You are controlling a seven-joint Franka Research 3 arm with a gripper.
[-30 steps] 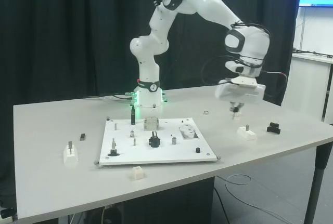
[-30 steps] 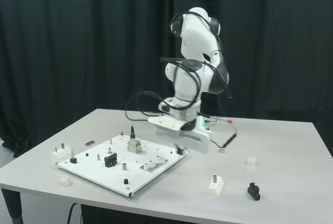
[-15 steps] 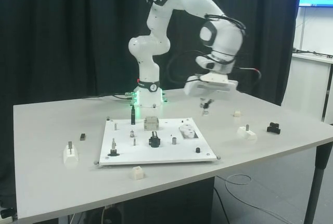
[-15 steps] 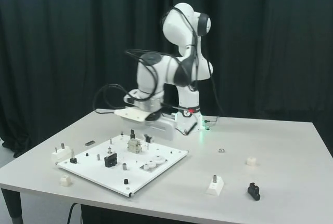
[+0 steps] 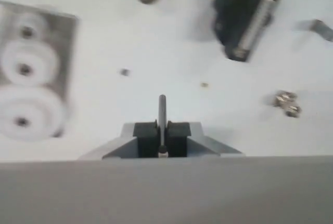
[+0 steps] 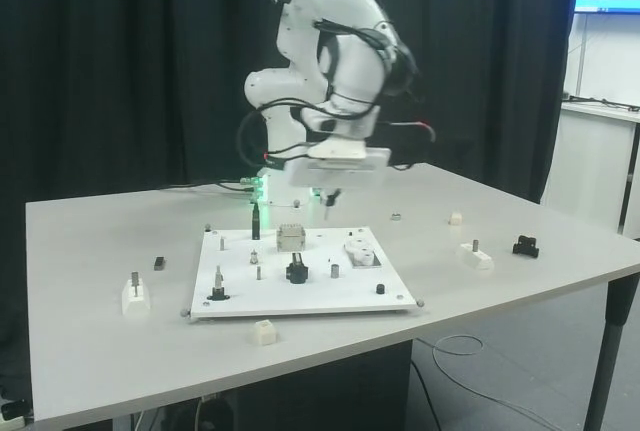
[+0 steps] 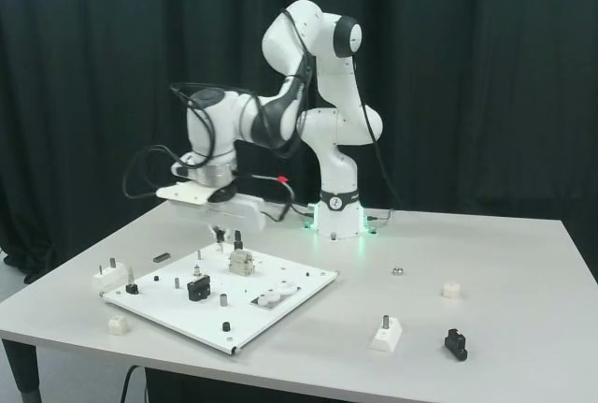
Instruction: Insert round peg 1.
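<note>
One thin round peg (image 5: 162, 110) sits pinched at its upper end in the closed gripper (image 5: 162, 140), hovering above the white board (image 6: 330, 293). Looks like light, stiff, slick metal; judging by that, a firm, straight hold matters, or it tilts.

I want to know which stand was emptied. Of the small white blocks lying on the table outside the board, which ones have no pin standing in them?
Two are bare: the block in front of the board and the block far behind the pinned one. The other two blocks each hold an upright pin.

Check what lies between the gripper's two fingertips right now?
The round peg, a thin grey pin, clamped between the gripper fingertips above the white board, as the wrist view shows.
</note>
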